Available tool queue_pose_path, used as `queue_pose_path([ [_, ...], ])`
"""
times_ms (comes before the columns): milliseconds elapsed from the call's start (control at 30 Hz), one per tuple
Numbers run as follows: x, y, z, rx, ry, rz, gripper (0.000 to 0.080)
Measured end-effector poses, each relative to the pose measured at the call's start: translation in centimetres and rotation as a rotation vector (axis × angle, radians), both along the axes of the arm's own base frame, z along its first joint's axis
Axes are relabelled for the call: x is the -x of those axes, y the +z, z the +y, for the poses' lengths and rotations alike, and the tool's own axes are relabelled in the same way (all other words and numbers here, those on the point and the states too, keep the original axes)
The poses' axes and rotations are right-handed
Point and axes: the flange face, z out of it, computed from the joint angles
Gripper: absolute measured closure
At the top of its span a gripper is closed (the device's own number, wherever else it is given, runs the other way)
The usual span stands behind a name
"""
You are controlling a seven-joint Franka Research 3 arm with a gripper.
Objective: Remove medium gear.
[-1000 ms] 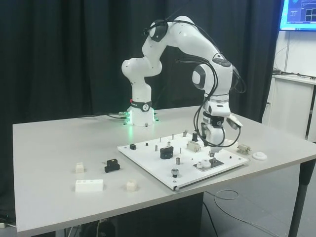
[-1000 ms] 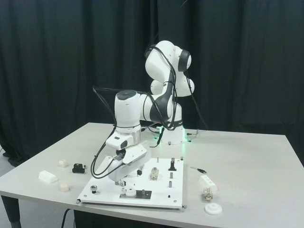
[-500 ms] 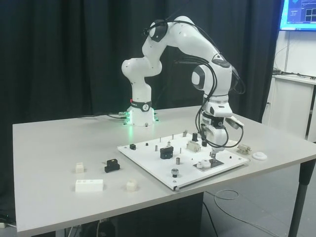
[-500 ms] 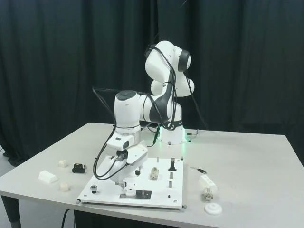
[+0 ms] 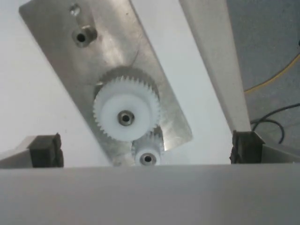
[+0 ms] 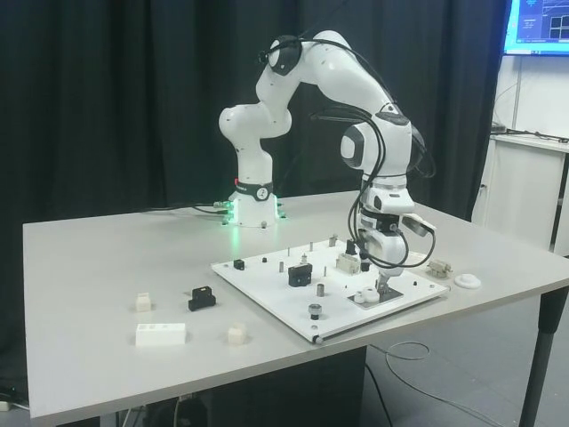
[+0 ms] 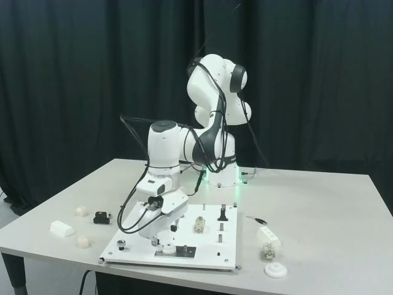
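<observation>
Two white gears (image 5: pixel 125 116) meshed on 1 grey plate (image 5: pixel 56 33), pincer (image 5: pixel 145 152) spread wide above.

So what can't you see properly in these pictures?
- Small gear: wrist view, its lower part is cut off by the grey body of the pincer.
- Gears: first room view, too small to count the teeth.
- Gears: second room view, partly hidden behind the arm.
- Metal plate: wrist view, one corner runs off the edge.

The white medium gear (image 5: pixel 126 116) sits flat on its shaft, meshed with a smaller gear (image 5: pixel 147 155).
</observation>
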Motion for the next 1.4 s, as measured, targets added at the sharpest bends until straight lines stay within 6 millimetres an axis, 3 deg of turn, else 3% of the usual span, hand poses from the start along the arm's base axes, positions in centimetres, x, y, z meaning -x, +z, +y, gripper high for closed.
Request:
queue_pose_path([
  [1400,1.4,-3.2,0.4,0.004,0.039,-0.016,0.0003],
])
